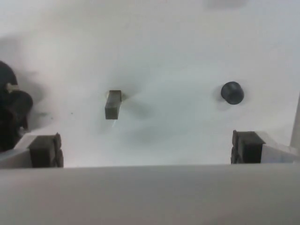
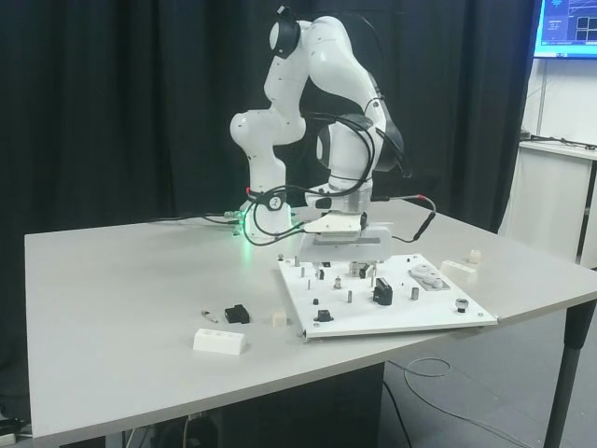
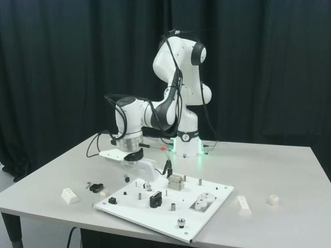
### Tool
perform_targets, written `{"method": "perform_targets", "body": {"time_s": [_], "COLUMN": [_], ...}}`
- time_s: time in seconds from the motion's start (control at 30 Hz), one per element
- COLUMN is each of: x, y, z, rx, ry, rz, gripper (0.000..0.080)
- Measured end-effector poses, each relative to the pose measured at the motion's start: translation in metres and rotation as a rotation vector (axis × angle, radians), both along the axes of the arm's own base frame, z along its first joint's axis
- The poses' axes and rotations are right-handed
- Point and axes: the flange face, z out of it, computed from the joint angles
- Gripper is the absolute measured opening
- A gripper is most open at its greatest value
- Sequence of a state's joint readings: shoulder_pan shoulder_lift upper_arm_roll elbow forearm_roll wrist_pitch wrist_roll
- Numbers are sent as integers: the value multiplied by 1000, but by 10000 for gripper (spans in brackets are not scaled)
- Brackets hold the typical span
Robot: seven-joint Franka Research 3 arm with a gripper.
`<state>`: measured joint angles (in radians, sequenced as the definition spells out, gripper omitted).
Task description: Remove square peg 2.
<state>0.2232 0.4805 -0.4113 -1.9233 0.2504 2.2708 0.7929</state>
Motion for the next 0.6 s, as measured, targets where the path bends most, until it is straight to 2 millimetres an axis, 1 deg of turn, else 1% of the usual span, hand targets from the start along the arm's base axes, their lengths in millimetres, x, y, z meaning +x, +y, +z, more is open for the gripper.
{"method": "perform_targets", "body": {"time_s": [0.33, 0.6], "x": [-10, -13], "y": [4, 10], "z": [-7, -14], "rx": [-19, -29], "ry": [-44, -69], "rz": [-46, -39], "gripper": [800, 800]}}
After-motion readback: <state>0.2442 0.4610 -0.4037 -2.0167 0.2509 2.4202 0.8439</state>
